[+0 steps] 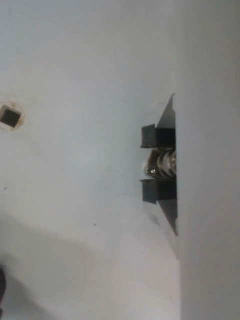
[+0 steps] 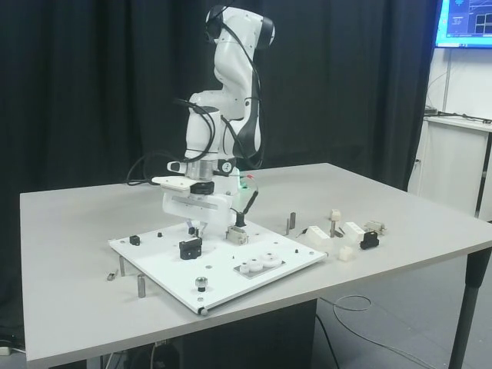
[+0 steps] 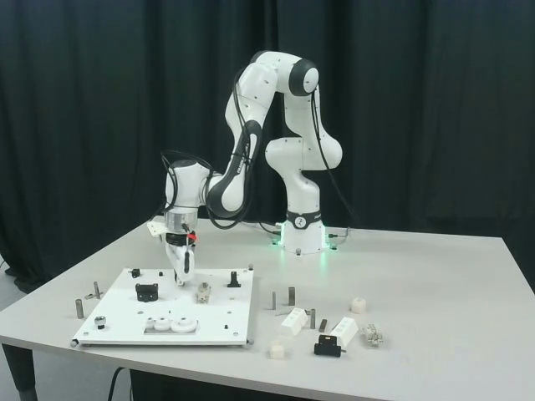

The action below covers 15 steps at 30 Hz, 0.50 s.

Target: Remove BNC.

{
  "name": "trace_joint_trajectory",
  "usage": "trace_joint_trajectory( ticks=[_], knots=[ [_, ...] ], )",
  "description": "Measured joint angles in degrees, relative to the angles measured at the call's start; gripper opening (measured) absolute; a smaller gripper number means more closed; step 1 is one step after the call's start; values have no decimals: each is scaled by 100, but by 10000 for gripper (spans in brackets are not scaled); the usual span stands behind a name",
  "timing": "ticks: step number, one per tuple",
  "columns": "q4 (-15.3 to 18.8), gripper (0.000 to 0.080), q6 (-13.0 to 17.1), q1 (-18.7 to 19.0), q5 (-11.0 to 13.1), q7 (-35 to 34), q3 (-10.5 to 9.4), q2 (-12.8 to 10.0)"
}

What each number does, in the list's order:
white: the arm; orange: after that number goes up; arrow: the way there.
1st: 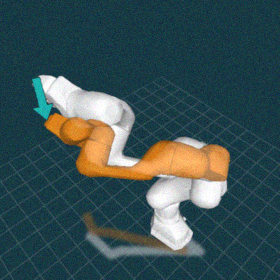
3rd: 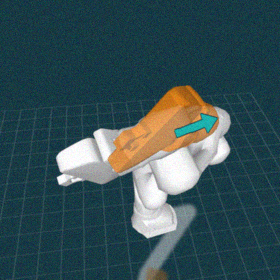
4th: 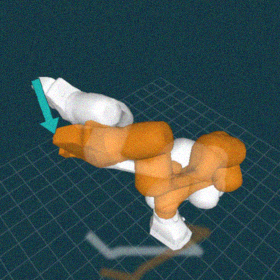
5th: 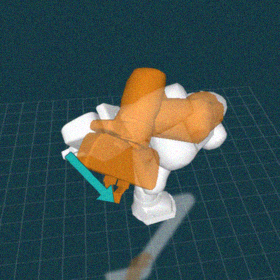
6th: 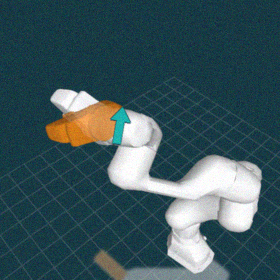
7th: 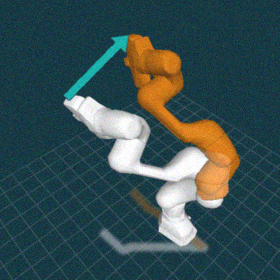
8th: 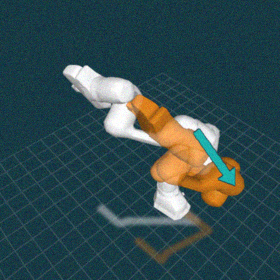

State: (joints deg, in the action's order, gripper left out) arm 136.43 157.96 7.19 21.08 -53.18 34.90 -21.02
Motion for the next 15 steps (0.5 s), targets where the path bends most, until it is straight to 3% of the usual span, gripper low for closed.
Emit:
trace_joint_trajectory(
  ticks=[15],
  knots=[
    [-28,128,-78,-14,116,542,0,0]
  ],
)
